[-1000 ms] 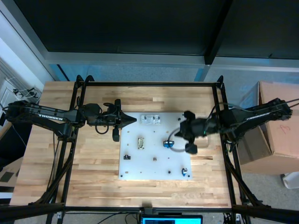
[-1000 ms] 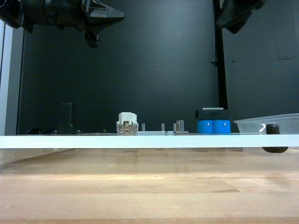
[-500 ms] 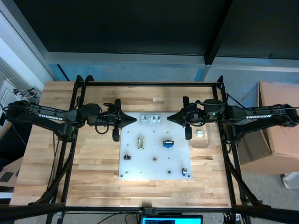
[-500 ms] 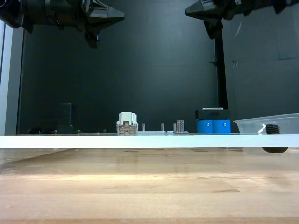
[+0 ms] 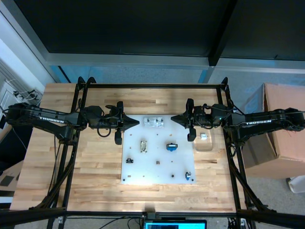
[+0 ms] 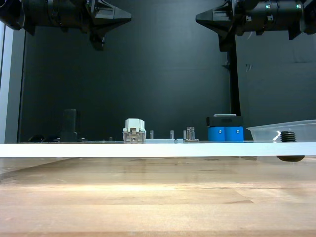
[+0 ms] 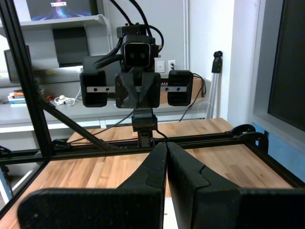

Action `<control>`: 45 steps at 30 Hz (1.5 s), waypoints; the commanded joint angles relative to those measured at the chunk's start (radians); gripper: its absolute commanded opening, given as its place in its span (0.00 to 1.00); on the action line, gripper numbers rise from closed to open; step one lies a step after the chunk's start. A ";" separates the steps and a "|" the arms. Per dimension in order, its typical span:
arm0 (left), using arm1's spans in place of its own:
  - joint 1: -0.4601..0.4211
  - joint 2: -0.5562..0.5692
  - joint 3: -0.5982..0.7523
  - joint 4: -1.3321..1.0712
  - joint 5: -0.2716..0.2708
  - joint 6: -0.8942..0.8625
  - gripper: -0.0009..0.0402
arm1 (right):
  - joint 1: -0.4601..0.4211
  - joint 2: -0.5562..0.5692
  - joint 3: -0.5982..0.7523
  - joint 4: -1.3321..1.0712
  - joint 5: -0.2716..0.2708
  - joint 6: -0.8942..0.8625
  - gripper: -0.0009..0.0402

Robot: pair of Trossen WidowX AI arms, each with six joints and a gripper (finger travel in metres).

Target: Pick the RJ45 connector and install on the taskboard

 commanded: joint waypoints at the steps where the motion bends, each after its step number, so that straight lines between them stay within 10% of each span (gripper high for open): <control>1: 0.000 0.000 0.000 0.000 0.000 0.000 0.02 | 0.001 0.001 -0.008 0.005 -0.013 0.000 0.02; 45: 0.000 0.000 0.000 0.000 0.000 0.000 0.02 | 0.002 0.003 -0.008 -0.041 -0.037 0.016 0.02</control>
